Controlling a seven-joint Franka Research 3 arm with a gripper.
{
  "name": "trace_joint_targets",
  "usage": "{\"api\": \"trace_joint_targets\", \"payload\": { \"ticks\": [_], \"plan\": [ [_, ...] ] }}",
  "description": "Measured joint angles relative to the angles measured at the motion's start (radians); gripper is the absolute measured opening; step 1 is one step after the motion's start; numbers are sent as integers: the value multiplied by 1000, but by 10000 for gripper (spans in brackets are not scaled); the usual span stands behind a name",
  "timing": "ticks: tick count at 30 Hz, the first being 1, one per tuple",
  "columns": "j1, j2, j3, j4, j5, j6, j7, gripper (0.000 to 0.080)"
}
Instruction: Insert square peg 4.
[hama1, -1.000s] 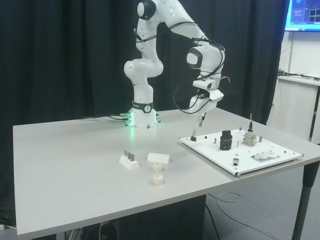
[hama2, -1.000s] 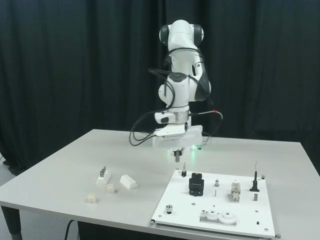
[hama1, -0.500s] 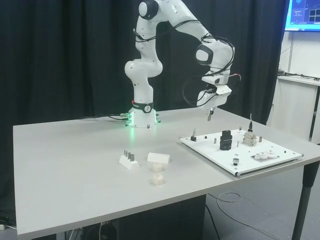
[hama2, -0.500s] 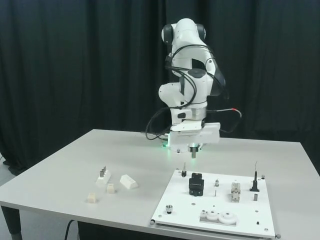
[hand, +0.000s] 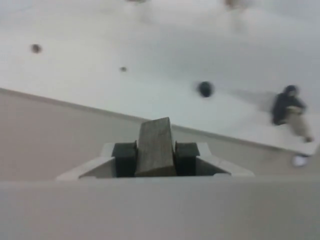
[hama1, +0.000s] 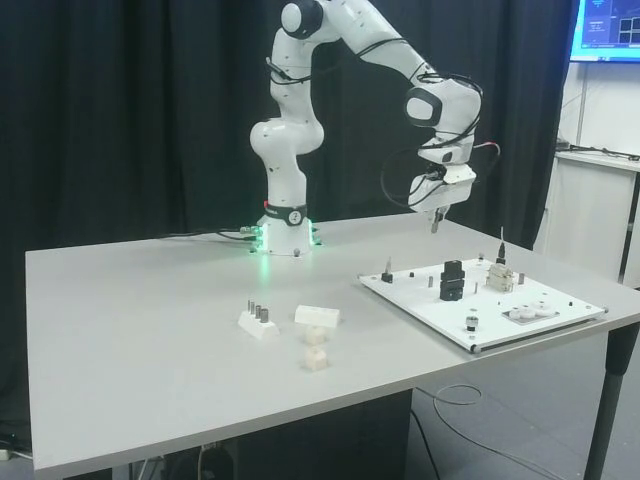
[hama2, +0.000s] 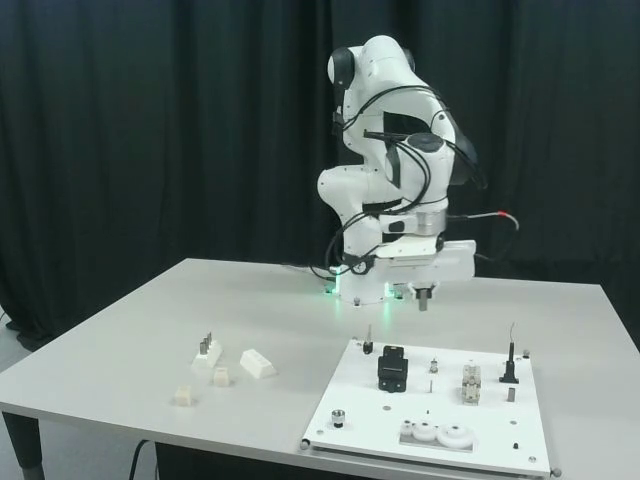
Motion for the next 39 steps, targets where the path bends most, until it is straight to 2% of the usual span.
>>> {"api": "trace_joint_targets", "payload": {
  "ticks": [7, 16, 29, 39],
  "plan": [
    [40, 2, 32, 0, 20, 19, 105, 159],
    [90, 23, 65, -1, 18, 84, 235, 159],
    [133, 90, 72, 1, 4, 200, 409, 159],
    [137, 144, 72, 22, 5, 255, 494, 159]
  ]
}}
